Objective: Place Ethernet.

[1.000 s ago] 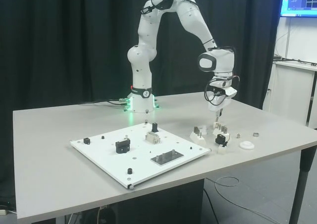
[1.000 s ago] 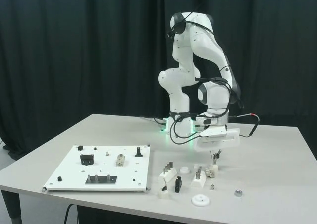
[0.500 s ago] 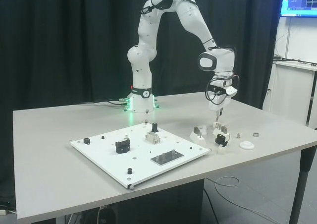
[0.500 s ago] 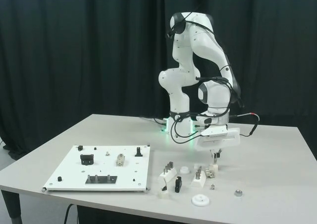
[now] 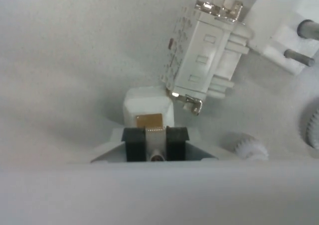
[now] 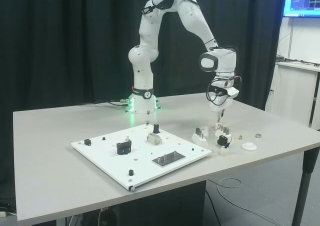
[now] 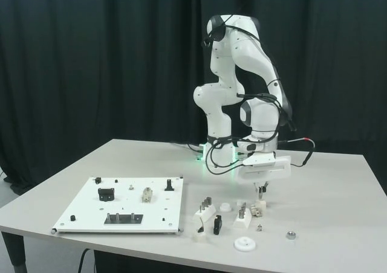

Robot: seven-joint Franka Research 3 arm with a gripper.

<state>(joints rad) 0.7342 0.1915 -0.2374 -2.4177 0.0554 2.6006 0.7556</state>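
Jaws (image 5: 156, 144) clamped on the Ethernet plug (image 5: 156, 146), held above the tabletop (image 6: 60, 151) over a small white holder block (image 5: 148, 105); beyond lies a white multi-pin connector (image 5: 204, 48), then a pegged white fixture (image 5: 291, 33).

Matt grey table (image 6: 45, 151); glossy white plastic arm (image 6: 192, 16) (smooth shell).

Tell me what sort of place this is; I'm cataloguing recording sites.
Probably a robotics lab or test cell: a white arm bolted on a grey table, black curtains behind, a white assembly board with mounted fixtures, and a monitor at one side.
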